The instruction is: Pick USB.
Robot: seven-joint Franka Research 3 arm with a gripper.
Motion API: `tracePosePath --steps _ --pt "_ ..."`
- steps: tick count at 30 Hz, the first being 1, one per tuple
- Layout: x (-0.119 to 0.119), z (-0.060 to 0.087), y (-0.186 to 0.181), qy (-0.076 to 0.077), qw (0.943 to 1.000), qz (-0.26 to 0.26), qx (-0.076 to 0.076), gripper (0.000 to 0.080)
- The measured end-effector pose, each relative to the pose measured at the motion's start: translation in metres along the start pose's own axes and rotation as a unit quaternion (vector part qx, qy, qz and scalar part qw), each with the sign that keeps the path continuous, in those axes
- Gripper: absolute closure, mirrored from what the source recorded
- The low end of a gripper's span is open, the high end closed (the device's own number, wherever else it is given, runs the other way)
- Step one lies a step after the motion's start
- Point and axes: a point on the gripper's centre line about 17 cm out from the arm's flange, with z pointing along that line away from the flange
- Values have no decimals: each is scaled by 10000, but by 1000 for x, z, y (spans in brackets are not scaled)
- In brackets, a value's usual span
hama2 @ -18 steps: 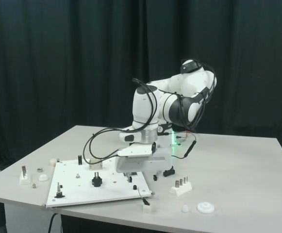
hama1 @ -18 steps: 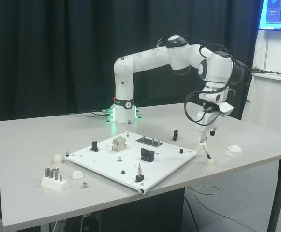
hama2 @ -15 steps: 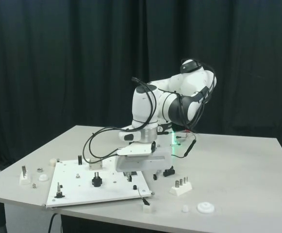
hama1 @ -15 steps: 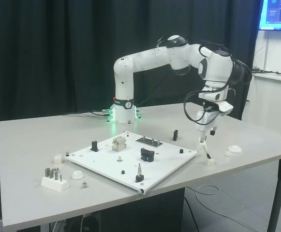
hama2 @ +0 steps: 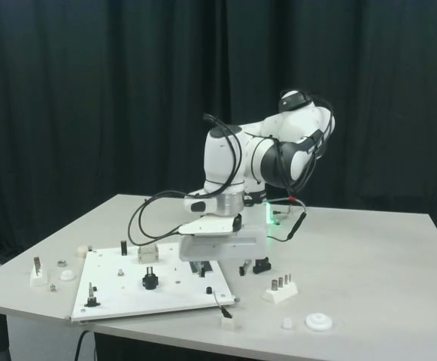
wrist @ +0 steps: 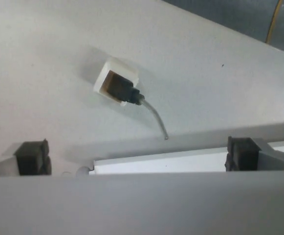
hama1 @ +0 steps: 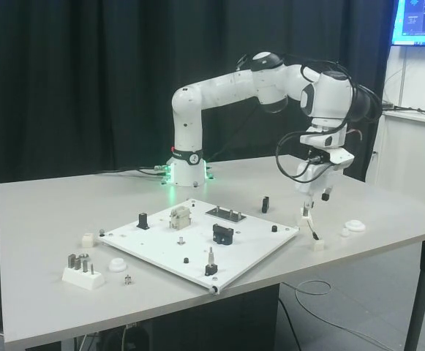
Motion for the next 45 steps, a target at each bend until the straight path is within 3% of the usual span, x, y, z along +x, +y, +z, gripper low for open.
tracePosePath --steps 9,13,17,22,23,31,37,45 --pt "3 -4 -1 25 9998 173 -7 3" --pt "4 -6 -1 60 9977 669 11 3" --pt "8 -11 -1 127 9893 1455 39 3" --pt "12 -16 -1 193 9722 2333 65 3" --pt "13 -17 -1 206 9671 2533 72 3" --pt "20 -22 0 318 9088 4160 90 3" --pt "26 -22 1 408 8473 5294 90 3" --pt "35 -15 0 572 7902 6101 55 3"
